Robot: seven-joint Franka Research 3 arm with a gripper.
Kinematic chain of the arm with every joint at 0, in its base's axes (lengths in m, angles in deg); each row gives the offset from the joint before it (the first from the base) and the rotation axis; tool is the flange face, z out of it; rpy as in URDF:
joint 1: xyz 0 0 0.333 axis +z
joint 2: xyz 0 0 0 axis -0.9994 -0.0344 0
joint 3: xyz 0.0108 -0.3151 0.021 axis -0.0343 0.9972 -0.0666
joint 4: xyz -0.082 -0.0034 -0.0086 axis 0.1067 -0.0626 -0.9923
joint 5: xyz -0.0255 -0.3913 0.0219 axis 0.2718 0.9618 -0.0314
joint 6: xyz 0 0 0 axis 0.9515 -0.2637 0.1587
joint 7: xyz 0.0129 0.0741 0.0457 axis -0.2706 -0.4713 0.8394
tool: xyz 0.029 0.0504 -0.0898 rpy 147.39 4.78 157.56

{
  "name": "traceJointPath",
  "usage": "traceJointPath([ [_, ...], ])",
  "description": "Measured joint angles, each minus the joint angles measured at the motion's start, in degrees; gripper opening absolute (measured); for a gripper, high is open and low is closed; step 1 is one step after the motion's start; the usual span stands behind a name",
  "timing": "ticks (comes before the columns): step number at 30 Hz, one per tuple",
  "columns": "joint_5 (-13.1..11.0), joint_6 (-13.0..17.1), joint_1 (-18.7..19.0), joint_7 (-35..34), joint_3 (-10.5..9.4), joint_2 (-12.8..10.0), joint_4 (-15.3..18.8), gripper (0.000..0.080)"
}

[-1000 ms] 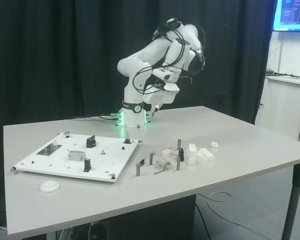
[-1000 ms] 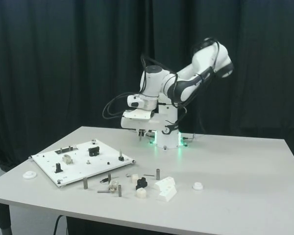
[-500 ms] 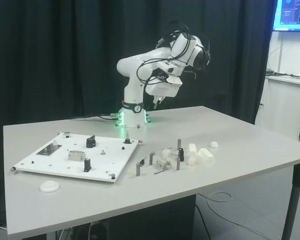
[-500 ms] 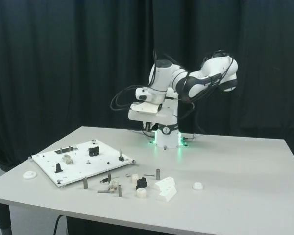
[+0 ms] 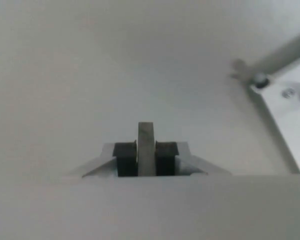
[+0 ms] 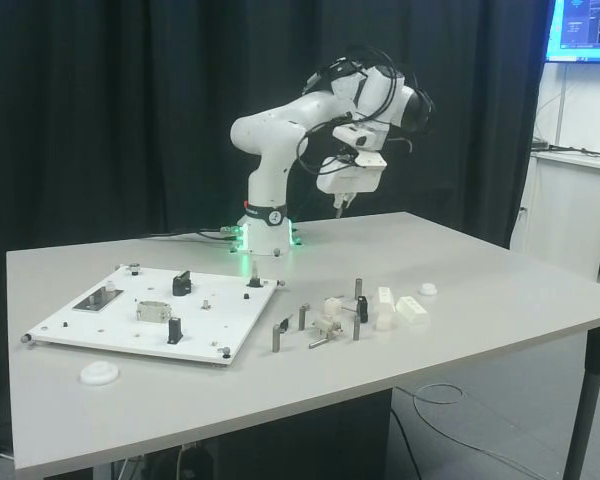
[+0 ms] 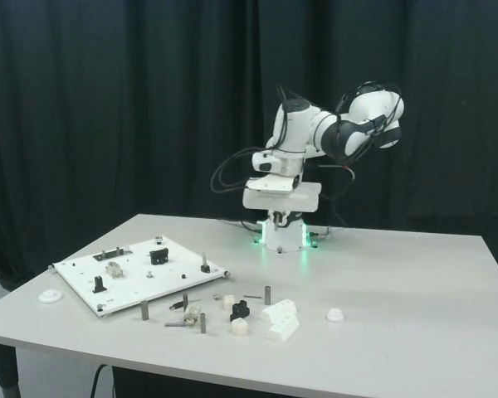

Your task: Place square peg 2.

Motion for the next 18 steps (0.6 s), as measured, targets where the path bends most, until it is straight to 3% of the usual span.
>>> traceJointPath([
  [18,-6.3,5.8,4.8,-11.0,-7.00,-0.1,-0.9,0.0074],
])
